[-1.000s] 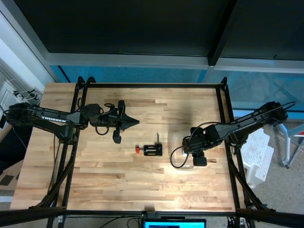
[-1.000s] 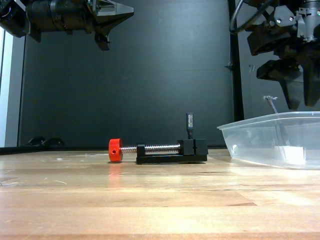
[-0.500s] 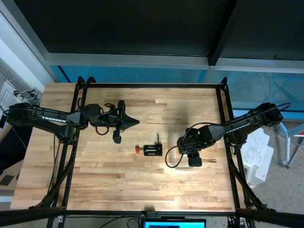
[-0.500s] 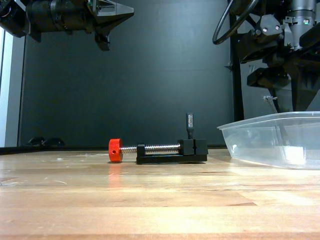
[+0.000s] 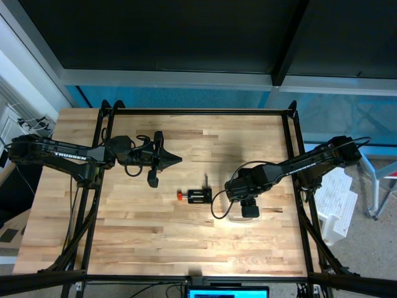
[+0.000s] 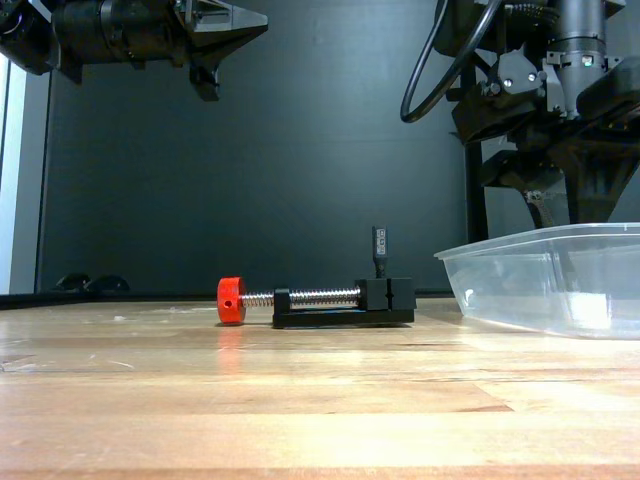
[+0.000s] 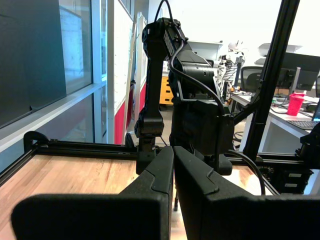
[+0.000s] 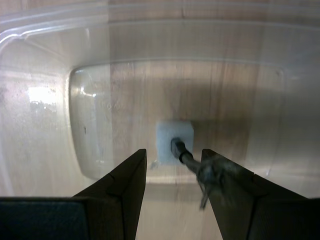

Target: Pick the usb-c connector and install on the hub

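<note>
My right pincer point(image 8: 173, 152) hung point-down inside the clear bin point(image 6: 520, 275), its fingers point(image 8: 125, 180) spread apart on either side of the usb-c connector point(image 8: 176, 147). The connector lay free on the bin floor, its dark head over a pale square pad point(image 8: 167, 132) and its cable point(image 8: 201, 171) trailing off past one finger. Nothing was gripping it yet. I judged the wide spread was there so that both pads could come down around the head before closing.

The right arm reached in from the worktop's point(image 5: 136, 230) right edge, with the wrist bent so the pincer faced straight down, which suited a pick out of a walled container.

The hub point(image 6: 379, 243), as I took the small black upright piece to be, stood well apart from the bin, clamped in a little vise point(image 6: 340, 300) with a red knob point(image 6: 231, 300). I supposed it was held upright like that so it would not shift under a push from above.

My left pincer point(image 7: 173, 150) had its fingers pressed together on nothing. It hung high over the left half of the worktop on a nearly level arm, pointing inward.
</note>
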Robot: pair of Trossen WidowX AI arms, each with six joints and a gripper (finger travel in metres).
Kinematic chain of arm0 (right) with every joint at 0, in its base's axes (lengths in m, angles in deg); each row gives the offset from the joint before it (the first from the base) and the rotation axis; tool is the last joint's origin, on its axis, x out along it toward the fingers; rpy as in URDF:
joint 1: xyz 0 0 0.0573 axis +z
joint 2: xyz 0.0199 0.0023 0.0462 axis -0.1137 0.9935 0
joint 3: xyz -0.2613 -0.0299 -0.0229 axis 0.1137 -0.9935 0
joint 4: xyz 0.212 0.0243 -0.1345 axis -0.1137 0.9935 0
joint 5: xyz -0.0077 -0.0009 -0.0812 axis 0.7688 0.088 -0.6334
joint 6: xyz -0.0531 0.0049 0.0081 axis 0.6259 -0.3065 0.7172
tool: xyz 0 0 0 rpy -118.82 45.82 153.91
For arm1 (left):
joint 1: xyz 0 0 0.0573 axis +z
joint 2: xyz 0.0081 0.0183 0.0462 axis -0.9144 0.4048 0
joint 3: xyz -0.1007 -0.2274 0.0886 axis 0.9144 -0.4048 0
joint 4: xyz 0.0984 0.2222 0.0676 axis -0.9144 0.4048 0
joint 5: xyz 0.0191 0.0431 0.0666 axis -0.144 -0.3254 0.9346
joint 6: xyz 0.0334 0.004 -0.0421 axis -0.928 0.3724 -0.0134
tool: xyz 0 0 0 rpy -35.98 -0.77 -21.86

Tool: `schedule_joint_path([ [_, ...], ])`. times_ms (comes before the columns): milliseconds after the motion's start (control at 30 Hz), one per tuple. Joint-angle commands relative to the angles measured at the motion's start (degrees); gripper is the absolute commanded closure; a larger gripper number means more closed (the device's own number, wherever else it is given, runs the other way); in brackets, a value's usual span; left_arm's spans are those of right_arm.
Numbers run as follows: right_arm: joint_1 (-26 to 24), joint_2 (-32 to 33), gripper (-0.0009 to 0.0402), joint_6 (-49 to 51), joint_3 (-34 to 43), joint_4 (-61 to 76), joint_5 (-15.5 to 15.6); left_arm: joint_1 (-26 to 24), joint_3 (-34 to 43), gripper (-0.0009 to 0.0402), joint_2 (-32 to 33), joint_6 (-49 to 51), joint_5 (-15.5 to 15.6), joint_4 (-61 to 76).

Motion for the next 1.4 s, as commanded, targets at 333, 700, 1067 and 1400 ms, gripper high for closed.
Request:
schedule_joint_path([
  [333,-0.2,0.2,0.0258,-0.6,-3.0,-4.4,0.3,0.0,0.0,0.0393,0.0,0.0,0.0,0.0],
  [700,-0.2,0.1,0.0331,-0.5,-3.2,-4.0,0.3,0.0,0.0,0.0393,0.0,0.0,0.0,0.0],
  [1067,-0.2,-0.3,0.0389,-0.6,-3.2,-3.6,0.3,0.0,0.0,0.0393,0.0,0.0,0.0,0.0],
  [1400,-0.2,-1.7,0.0393,-0.6,-1.9,-1.2,0.2,0.0,0.0,0.0393,0.0,0.0,0.0,0.0],
])
